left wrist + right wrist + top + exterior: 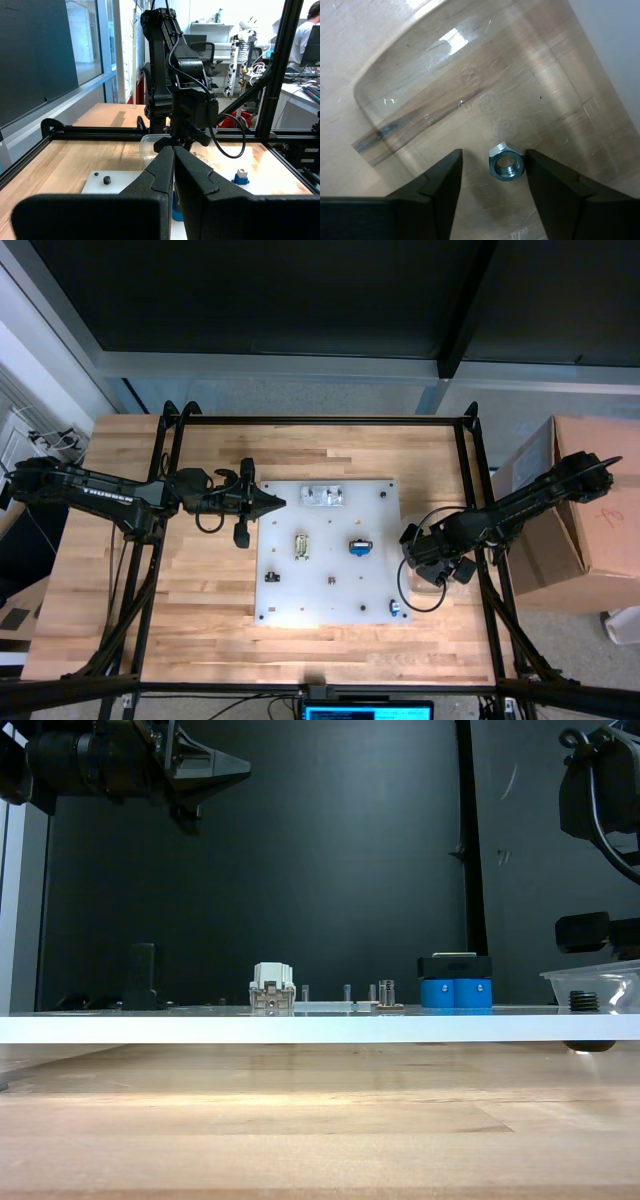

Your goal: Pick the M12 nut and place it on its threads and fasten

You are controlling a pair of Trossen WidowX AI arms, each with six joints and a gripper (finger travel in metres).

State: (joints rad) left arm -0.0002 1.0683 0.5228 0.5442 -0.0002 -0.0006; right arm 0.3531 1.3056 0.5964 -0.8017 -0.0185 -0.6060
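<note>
m12 nut (506, 166) lying flat and free in the clear tray (420, 75), between the spread jaws of the right gripper (493, 156) (high view, centre right); judged light, rigid, slippery, best pinched across opposite flats; left gripper (277, 503), pressed together, centre left.

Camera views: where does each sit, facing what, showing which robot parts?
High: above near edge, downward; left gripper at white board's left, right gripper off its right.
Low: table height, level; bare black ribbed stud, both arms.
Left wrist: along shut fingers toward right arm.
Right wrist: into clear plastic tray holding small silver nut between open fingers.
High, low share board.
</note>
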